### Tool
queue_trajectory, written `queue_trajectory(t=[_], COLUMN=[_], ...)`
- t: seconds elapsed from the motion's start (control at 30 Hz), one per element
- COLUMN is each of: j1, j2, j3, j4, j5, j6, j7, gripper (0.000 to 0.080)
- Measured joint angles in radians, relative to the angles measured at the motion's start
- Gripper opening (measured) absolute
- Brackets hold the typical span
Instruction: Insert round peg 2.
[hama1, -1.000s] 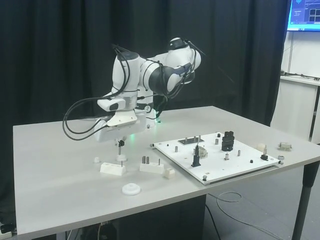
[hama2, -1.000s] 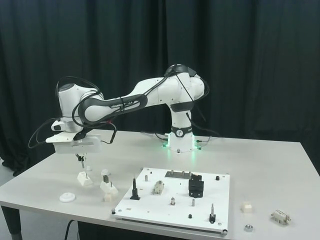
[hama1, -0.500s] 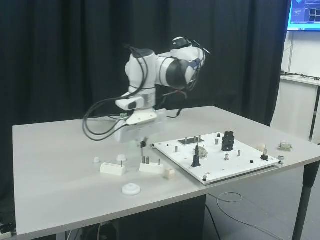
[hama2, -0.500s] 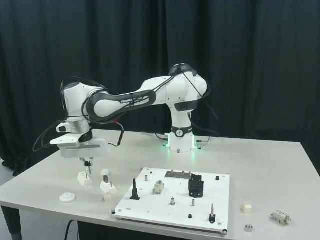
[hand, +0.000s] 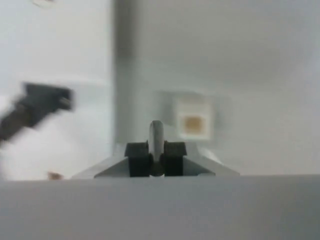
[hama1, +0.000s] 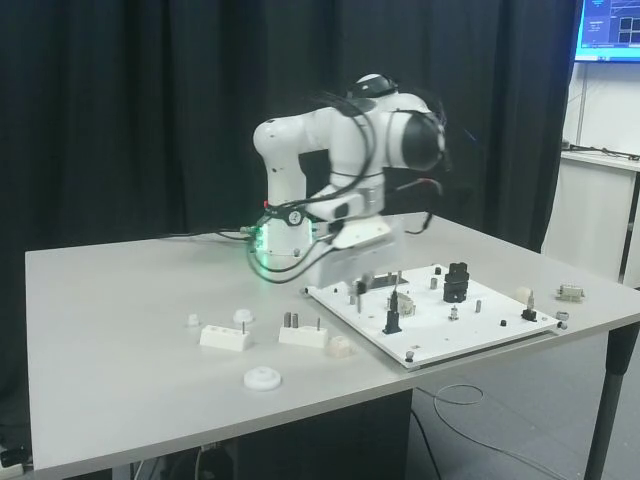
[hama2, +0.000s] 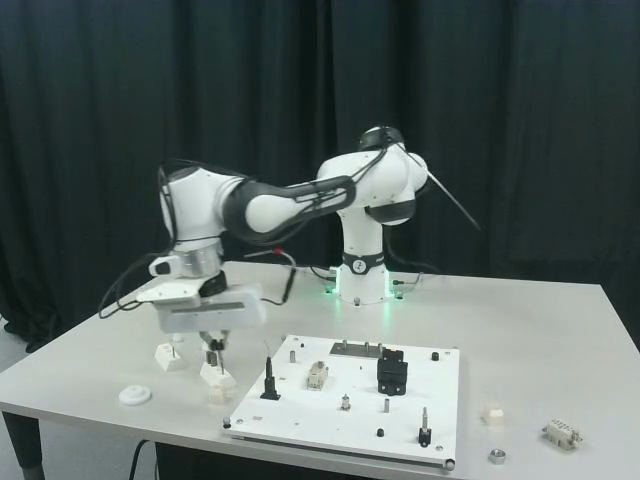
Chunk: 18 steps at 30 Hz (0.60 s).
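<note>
A grey surface (hama1: 120, 300) fills the room in front of a black curtain (hama1: 120, 100), with the white arm bolted near its far edge. Nearest the first room camera lies a white disc (hama1: 262, 378). Behind it stand two white holder blocks (hama1: 225, 336), one beside the other, likely racks from which parts are taken. Further on, the white board (hama1: 440, 335) carries upright fixtures, among them a black post (hama1: 393, 315) and a black block (hama1: 456, 283).

The end effector (hand: 155, 159) has its two black fingers closed narrowly on round peg 2 (hand: 156, 140), a slim grey pin held upright between them, probably so it can go straight down into a hole. In the second room view it hangs over the board's edge nearest the holders, not yet inserted.
</note>
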Motion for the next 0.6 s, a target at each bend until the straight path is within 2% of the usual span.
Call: queue_trajectory(t=[0.33,0.6], j1=[0.103,0.169], j2=[0.0,0.0], j3=[0.008,0.029], j4=[0.014,0.014], j5=[0.006,-0.002], j6=[0.056,0.106], j7=[0.142,0.227], gripper=[0.0059,0.0059])
